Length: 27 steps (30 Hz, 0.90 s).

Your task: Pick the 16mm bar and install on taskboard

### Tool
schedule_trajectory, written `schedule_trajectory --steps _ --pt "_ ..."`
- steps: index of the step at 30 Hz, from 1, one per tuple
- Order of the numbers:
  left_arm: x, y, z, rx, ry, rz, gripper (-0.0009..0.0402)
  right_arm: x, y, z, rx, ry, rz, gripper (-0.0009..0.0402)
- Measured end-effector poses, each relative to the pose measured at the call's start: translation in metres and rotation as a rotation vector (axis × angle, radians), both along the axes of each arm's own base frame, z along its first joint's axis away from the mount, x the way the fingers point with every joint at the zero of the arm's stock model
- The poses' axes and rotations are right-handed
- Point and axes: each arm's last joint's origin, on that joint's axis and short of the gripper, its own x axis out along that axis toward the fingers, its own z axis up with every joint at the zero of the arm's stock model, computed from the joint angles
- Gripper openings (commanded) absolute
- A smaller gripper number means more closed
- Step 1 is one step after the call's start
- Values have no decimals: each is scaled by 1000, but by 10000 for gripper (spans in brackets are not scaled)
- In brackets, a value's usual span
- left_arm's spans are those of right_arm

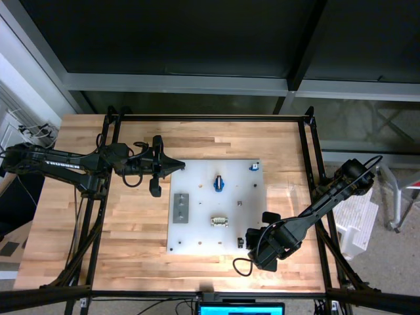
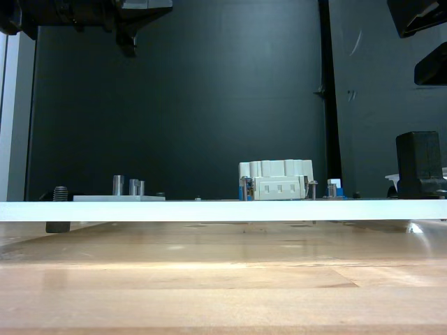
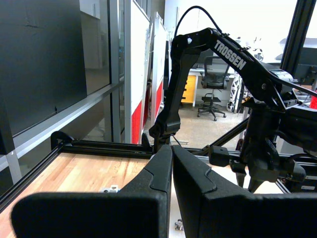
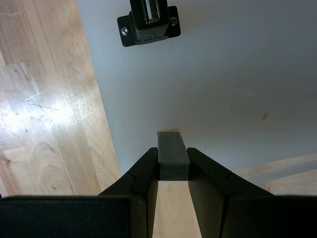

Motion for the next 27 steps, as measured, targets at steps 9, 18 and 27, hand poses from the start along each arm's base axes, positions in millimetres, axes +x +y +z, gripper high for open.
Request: schedule_trajectory --steps 9,18,27 --pt "0 0 0 0 0 0 0 0 0 -1 1 -2 0 8" --pt "0 0 0 0 0 0 0 0 0 -1 1 -5 0 8" --pt "0 0 0 0 0 0 0 0 0 -1 2 -5 0 8"
